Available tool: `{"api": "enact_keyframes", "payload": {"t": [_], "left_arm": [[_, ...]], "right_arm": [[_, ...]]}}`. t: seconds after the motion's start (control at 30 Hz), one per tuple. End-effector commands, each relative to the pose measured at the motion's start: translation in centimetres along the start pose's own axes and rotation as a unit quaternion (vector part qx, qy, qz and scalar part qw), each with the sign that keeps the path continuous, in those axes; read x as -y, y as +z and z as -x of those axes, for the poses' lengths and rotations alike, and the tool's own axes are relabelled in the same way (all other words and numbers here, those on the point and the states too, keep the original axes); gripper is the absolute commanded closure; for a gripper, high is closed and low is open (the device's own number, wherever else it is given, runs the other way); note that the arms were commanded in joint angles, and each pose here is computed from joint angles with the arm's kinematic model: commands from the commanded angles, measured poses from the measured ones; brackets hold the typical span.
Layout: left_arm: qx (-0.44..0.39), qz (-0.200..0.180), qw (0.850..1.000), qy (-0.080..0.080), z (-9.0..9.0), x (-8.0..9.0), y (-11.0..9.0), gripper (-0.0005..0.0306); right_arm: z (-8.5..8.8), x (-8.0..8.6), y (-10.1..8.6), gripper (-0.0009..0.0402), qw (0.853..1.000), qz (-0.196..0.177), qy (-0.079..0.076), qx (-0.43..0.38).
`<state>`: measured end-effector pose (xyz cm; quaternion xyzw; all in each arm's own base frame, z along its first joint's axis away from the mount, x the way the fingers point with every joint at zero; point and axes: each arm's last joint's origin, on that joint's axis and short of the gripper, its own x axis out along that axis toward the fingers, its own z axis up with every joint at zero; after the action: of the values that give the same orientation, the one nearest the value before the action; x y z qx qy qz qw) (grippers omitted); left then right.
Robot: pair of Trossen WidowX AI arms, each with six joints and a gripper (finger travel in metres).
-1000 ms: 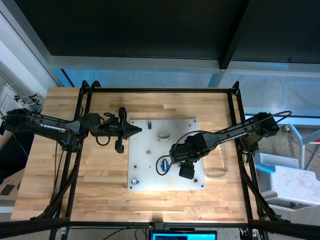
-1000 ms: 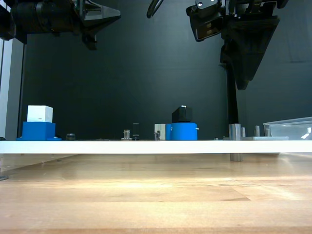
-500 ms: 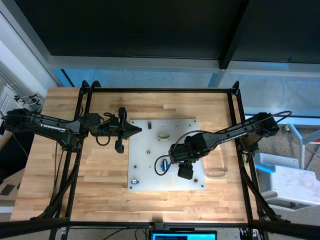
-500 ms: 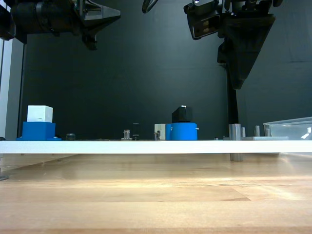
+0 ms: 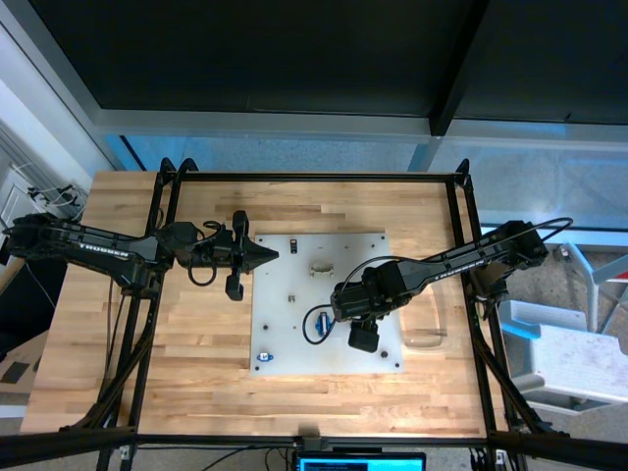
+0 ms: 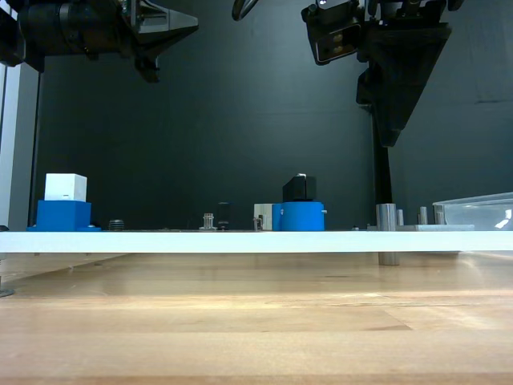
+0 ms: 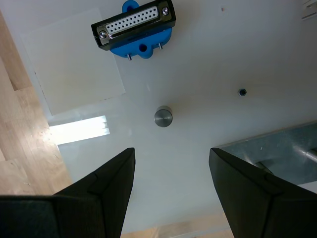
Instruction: Pick the 16mm cylinder and place it in the taskboard
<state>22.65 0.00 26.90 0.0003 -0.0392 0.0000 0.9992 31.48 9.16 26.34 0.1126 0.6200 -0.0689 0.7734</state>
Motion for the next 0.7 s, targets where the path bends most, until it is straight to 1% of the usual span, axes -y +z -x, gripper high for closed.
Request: {"api": "enact_keyframes", "payload": {"t": [0.03,0.43,0.7], "left_arm": [[0.0,0.0,1.0,0.0,-0.01,0.0,-0.01,0.03],[0.0,0.0,1.0,0.0,-0.01,-0.01,-0.01,0.03],[0.0,0.0,1.0,0.0,-0.01,-0.01,-0.01,0.03]], "right_arm": [[0.0,-0.04,0.07,0.0185,1.0,-0.001,0.002,0.004],[0.02,-0.37,0.6,0.0185,0.999,-0.001,0.018,0.031],[0.05,-0.53,0.86,0.0185,0.999,-0.002,0.027,0.045]]}}
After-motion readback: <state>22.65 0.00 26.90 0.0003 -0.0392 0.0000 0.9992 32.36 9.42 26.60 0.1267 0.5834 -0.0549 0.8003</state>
